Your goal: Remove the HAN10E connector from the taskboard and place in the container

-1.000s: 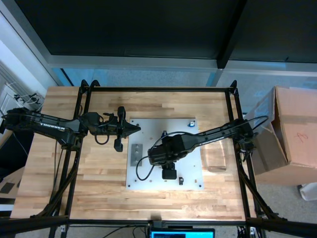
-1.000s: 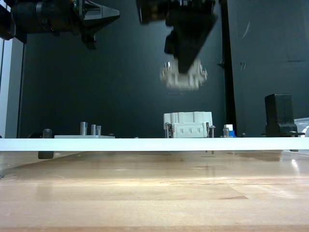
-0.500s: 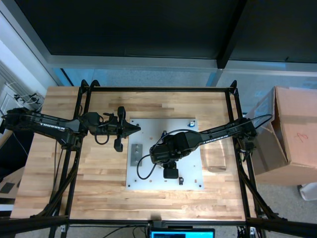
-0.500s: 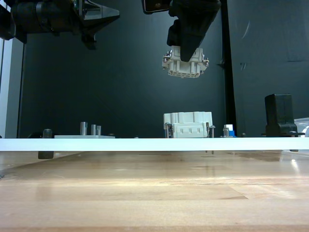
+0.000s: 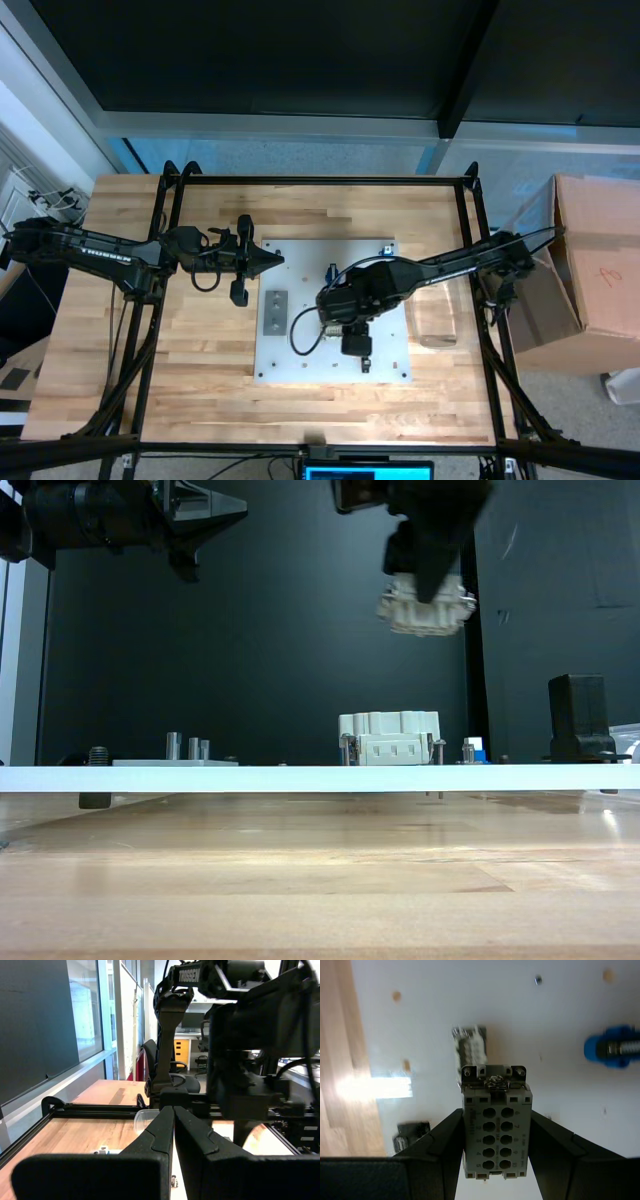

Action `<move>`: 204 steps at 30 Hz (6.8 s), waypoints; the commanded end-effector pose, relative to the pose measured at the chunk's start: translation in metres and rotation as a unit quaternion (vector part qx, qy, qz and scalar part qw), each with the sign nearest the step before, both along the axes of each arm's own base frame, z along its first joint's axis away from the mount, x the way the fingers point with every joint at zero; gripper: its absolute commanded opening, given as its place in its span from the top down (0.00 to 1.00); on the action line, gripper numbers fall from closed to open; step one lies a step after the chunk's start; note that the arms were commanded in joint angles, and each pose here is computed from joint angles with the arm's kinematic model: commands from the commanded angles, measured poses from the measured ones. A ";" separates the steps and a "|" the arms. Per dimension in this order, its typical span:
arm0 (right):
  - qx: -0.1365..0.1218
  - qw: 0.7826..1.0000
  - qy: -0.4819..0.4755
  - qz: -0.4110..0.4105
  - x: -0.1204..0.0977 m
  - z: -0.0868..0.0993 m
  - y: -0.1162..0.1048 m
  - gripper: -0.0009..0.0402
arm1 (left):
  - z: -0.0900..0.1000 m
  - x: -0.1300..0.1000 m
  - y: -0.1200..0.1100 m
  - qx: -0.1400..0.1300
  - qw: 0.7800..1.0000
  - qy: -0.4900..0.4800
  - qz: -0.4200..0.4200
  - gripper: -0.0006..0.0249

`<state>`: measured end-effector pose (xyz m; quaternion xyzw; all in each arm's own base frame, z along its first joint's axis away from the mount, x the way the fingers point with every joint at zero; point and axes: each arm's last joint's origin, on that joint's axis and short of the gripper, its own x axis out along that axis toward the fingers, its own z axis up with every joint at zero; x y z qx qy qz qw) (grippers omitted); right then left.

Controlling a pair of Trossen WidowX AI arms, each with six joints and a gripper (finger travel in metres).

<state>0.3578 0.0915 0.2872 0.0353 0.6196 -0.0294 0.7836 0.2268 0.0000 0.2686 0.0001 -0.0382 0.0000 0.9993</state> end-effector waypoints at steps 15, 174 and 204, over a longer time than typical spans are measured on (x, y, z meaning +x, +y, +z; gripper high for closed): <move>0.014 0.997 0.011 -0.077 -0.064 -0.023 -0.015 0.97 | 0.000 0.000 0.000 0.000 1.000 0.000 0.000 0.98; 0.014 0.891 0.110 -0.440 -0.177 -0.125 -0.194 0.19 | 0.000 0.000 0.000 0.000 1.000 0.000 0.000 0.98; 0.007 0.895 0.080 -0.439 -0.170 -0.099 -0.198 0.98 | 0.000 0.000 0.000 0.000 1.000 0.000 0.000 0.98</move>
